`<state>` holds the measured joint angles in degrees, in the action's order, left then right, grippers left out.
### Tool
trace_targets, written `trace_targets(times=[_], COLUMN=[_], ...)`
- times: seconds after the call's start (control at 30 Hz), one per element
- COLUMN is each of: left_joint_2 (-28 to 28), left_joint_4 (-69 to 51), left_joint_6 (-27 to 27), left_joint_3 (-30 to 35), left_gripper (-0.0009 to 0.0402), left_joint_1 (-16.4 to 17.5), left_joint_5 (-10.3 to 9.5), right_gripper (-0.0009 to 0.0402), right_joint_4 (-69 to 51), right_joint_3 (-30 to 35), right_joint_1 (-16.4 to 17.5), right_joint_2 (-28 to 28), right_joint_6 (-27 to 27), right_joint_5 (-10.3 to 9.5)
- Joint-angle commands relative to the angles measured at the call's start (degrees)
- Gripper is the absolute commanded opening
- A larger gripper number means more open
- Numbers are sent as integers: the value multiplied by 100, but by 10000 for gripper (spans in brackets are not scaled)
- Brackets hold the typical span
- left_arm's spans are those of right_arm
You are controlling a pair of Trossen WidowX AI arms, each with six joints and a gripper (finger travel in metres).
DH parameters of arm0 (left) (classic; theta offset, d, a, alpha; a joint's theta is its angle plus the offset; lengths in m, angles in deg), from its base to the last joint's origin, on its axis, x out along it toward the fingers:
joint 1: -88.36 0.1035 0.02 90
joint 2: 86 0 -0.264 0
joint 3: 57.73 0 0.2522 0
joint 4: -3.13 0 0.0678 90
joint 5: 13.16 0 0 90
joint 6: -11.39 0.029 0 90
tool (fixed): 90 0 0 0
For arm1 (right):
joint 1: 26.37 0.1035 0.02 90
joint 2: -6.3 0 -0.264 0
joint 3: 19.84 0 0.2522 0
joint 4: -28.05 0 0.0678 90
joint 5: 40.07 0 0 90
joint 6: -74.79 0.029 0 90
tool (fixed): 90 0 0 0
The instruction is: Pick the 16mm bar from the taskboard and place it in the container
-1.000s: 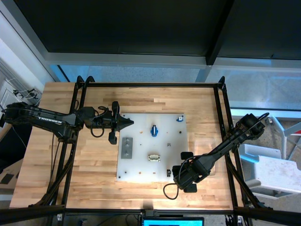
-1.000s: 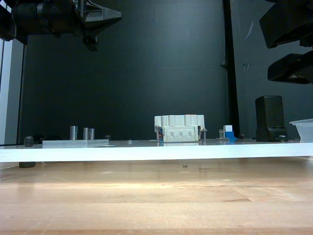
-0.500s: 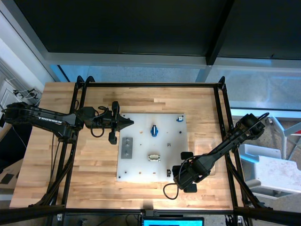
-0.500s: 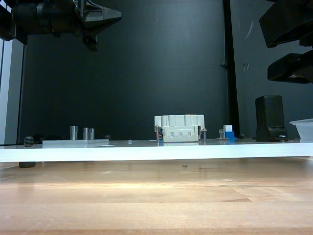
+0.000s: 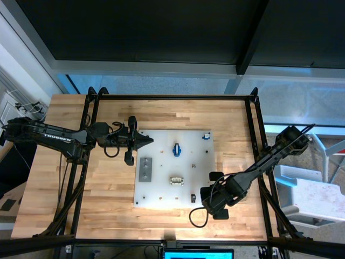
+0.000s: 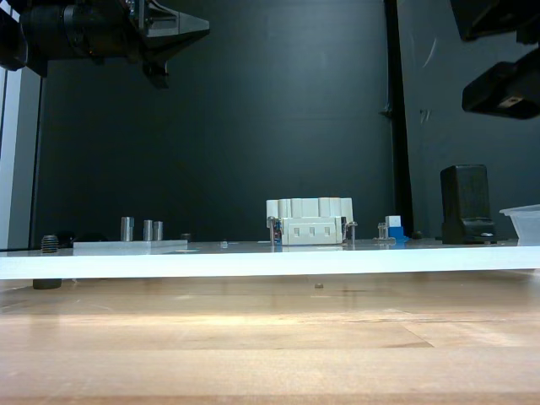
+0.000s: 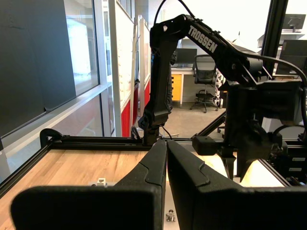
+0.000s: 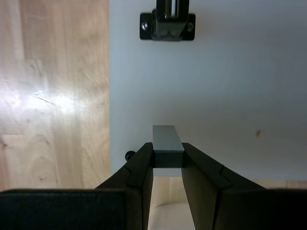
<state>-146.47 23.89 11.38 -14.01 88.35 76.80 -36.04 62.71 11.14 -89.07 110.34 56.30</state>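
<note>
We found the right gripper (image 8: 168,154) clamped on a grey square-ended metal bar (image 8: 168,141), one black finger (image 8: 142,165) pressed to each side, holding it up off the surface. Directly below the gripper lay the large white square plastic taskboard (image 8: 230,86), near its corner, with the wooden tabletop (image 8: 53,96) showing past two of its edges. Ahead of the fingertips a small black fitting (image 8: 168,25) stood on the board. The clear shallow plastic container (image 6: 523,221) sat lower down, off to the gripper's side. Far across the board the left gripper (image 7: 166,143) hung high above its edge, fingers (image 7: 153,165) pressed together on nothing
</note>
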Motion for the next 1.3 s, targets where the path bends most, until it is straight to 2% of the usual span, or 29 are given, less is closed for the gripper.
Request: trace_targets(times=[0.03,0.93,1.3], left_joint_2=[-2,-2,-2], left_joint_4=[2,2,2], left_joint_6=[0,0,0], left_joint_3=[0,0,0], left_gripper=[0,0,0], left_joint_1=[0,2,0], left_joint_5=[0,2,2], right_gripper=[23,23,23], right_joint_4=[-4,-326,-1117], right_joint_3=[2,20,623], right_joint_1=[0,-13,-13], right_joint_2=[118,1034,1047], right_joint_6=[0,13,4], right_joint_5=[7,2,4])
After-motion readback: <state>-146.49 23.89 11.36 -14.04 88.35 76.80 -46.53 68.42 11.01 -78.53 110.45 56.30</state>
